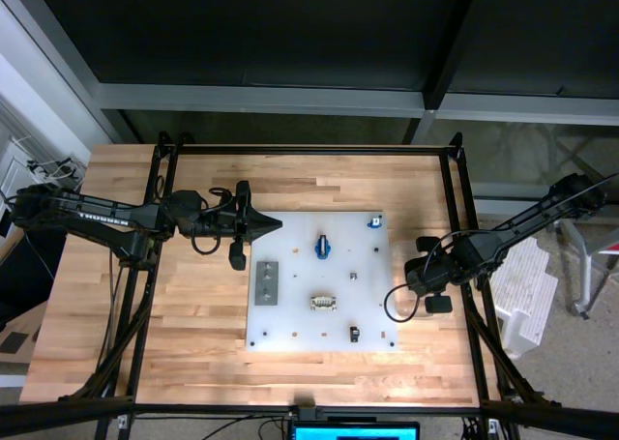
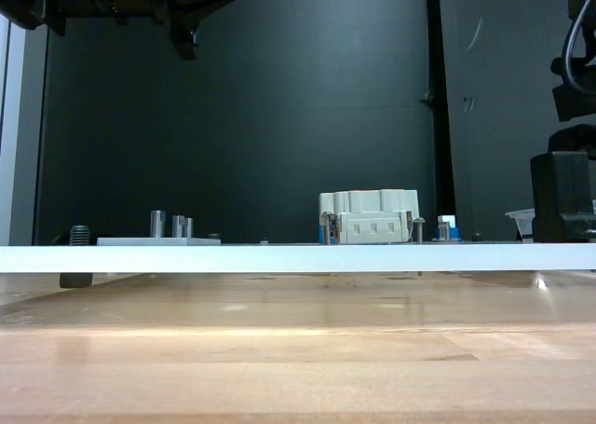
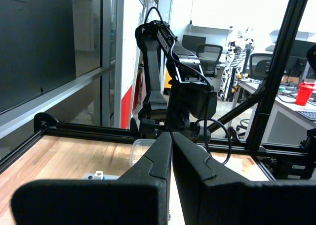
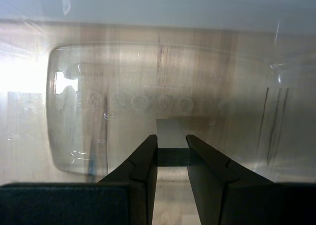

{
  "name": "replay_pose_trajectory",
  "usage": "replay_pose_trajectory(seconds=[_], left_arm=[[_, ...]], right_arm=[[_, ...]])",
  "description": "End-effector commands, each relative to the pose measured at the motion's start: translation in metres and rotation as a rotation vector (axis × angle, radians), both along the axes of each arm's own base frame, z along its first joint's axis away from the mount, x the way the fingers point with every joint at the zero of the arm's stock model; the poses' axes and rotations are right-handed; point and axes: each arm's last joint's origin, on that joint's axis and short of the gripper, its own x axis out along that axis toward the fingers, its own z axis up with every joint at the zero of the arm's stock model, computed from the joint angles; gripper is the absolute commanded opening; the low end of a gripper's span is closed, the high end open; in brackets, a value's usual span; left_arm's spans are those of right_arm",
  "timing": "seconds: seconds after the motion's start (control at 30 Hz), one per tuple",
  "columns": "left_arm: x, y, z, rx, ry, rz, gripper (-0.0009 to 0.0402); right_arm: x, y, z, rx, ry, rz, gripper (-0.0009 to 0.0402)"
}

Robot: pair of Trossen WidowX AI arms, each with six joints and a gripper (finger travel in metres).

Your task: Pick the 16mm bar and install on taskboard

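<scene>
Two grippers: the right gripper (image 4: 172, 139), middle right in the high view, pinches the bar (image 4: 172, 132); the left gripper (image 1: 274, 225), upper left, is closed and empty.

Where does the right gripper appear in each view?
High: right gripper beside white board's right edge; left gripper over its far-left corner.
Low: right gripper, far right.
Left wrist: only its arm, beyond the shut left gripper.
Right wrist: its fingers grip the 16mm bar.
Landmark: white board.
</scene>
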Motion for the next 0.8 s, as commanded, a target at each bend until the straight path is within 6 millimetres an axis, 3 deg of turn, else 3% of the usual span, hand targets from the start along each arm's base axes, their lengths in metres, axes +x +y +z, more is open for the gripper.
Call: replay_pose_trajectory(seconds=[0.03,0.43,0.8], left_arm=[[0.000,0.000,0.000,0.000,0.000,0.000,0.0000],[0.000,0.000,0.000,0.000,0.000,0.000,0.0000],[0.000,0.000,0.000,0.000,0.000,0.000,0.0000]], right_arm=[[0.002,0.001,0.008,0.002,-0.005,0.000,0.0000],[0.005,0.003,0.048,-0.006,0.012,0.001,0.0000],[0.025,0.013,0.061,-0.009,0.017,0.003,0.0000]])
